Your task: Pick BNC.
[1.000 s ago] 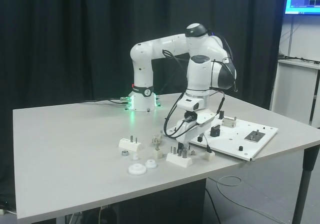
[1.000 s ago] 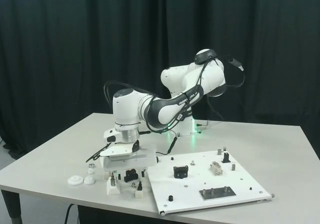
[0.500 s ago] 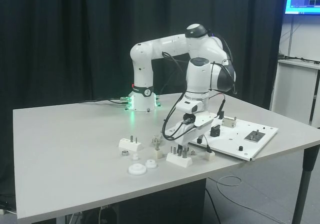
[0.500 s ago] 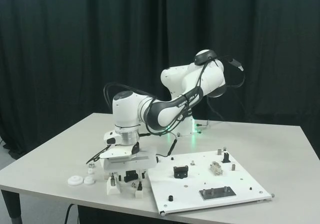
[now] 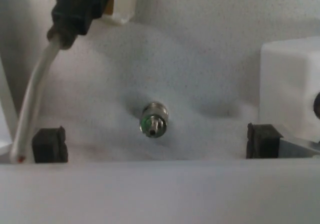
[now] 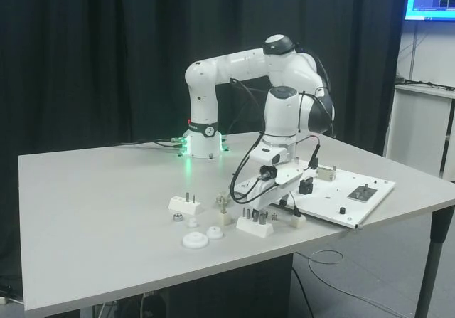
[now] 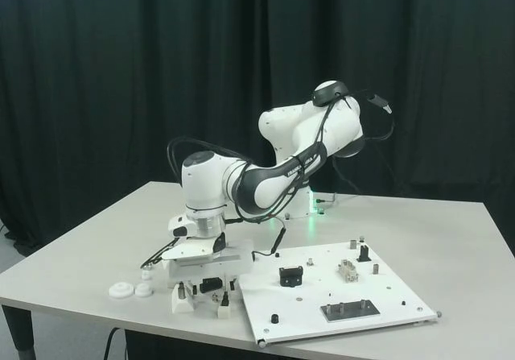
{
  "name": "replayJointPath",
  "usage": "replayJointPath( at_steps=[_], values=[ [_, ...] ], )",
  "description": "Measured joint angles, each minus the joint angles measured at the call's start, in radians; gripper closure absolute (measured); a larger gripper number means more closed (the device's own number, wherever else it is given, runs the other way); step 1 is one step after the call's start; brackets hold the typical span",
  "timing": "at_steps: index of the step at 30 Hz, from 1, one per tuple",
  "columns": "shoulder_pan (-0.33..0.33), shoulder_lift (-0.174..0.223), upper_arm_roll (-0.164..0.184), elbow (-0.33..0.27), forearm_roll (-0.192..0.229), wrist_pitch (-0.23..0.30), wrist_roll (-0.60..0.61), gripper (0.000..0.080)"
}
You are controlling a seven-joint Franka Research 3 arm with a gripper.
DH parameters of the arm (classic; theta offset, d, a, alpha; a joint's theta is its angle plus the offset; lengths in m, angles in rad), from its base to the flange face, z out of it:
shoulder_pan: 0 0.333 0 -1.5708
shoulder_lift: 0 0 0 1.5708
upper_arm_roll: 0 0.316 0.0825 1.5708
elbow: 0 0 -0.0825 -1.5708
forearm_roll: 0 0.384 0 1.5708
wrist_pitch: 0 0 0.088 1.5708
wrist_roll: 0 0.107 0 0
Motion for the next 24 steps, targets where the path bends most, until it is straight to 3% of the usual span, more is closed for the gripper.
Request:
replayJointPath(
  at_steps=[24],
  values=[
    [0.000,0.008,0.039,-0.006,0.000,0.072,-0.005,0.0003]
  ],
)
